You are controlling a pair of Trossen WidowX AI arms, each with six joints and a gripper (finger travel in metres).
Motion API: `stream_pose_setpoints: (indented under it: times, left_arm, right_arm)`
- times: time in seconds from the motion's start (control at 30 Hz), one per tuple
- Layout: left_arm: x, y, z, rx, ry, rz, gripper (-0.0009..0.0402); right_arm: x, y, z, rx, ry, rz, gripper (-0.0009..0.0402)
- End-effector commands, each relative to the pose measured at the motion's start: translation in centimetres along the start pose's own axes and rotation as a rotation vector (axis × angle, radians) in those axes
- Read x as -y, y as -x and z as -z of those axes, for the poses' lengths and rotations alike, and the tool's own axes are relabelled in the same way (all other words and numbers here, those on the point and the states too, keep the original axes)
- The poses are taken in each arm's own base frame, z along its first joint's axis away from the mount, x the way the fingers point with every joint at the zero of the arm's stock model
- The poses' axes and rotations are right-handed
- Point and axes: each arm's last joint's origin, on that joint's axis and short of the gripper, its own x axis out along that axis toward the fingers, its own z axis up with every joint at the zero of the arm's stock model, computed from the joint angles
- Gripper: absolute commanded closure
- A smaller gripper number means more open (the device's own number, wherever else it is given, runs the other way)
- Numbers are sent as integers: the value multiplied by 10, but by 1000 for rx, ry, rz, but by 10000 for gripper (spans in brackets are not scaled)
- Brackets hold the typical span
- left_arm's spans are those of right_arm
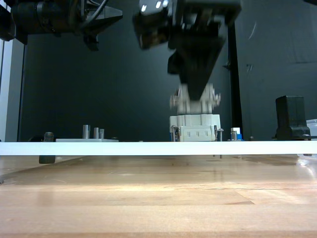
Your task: Remove the HAN10E connector from the taskboard and place in the container
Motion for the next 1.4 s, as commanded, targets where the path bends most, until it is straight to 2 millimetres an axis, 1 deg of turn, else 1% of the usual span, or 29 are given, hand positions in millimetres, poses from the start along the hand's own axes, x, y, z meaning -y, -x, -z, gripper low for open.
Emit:
stream_pose_setpoints:
  times: [0.03,0.2,0.33,0.5,0.67,0.83,1.0,1.1,1.27,1.4]
  left_arm:
    - [0,0,0,0,0,0,393]
    - [0,0,0,0,0,0,393]
    - [0,0,0,0,0,0,393]
    - [0,0,0,0,0,0,393]
    - [0,0,0,0,0,0,393]
    - [0,0,0,0,0,0,393]
    - [0,0,0,0,0,0,393]
    - [0,0,0,0,0,0,393]
    - [0,0,0,0,0,0,393]
    - [0,0,0,0,0,0,393]
  right_arm:
    - [1,14,2,39,-1,-9,393]
    - [3,37,8,85,-2,-21,393]
    - [4,51,13,117,-3,-28,393]
    - [4,56,16,115,-1,-29,393]
    - [0,60,27,61,17,-18,393]
    - [-1,66,39,57,12,-19,393]
    - [3,67,59,52,-21,-16,393]
    - [6,63,74,49,-47,-18,393]
    - [14,57,103,46,-117,-12,393]
    - [21,48,127,25,-185,-5,393]
